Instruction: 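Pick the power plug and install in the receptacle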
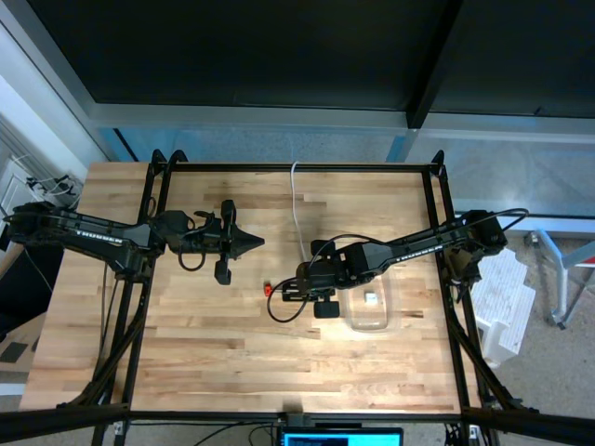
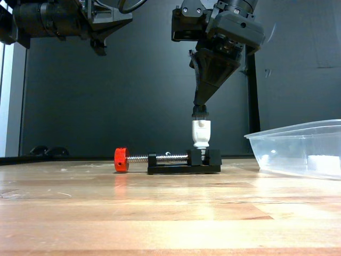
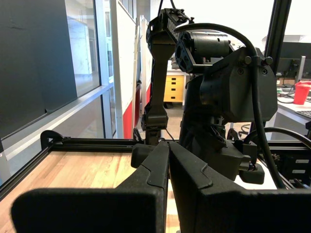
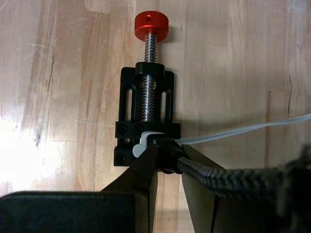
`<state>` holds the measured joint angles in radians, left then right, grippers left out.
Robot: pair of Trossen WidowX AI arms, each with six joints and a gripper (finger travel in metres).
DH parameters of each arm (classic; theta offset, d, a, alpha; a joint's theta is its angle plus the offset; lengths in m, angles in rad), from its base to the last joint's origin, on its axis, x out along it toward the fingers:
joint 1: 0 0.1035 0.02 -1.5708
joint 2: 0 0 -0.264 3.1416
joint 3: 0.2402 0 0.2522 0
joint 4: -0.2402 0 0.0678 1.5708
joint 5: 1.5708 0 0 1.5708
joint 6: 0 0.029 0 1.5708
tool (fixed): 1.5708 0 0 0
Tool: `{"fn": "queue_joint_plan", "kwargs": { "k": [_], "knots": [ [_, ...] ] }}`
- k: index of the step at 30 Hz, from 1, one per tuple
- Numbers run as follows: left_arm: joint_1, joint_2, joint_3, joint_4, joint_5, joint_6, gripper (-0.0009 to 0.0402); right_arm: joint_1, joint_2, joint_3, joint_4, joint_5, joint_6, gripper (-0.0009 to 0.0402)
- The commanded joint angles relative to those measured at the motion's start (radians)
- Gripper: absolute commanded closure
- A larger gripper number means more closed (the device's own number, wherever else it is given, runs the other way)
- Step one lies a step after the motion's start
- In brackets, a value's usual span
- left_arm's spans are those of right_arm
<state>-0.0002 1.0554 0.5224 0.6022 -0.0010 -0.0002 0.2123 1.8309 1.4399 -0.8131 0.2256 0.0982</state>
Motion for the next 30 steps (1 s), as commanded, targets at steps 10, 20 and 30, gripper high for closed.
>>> {"fn": "queue_joint_plan", "kwargs": {
  "k": [10, 20, 30],
  "knots": [
    [0.0, 0.0, 0.0, 0.0, 0.0, 0.0, 0.0393, 0.014, 0.005, -0.053, 0.031, -0.008, 0.024, 0.0393],
    [0.0, 0.0, 0.0, 0.0, 0.0, 0.0, 0.0393, 0.024, 0.005, -0.095, 0.081, -0.008, 0.028, 0.0393],
    [0.0, 0.0, 0.0, 0.0, 0.0, 0.0, 0.0393, 0.027, 0.005, -0.161, 0.168, -0.007, 0.035, 0.0393]
  ]
}}
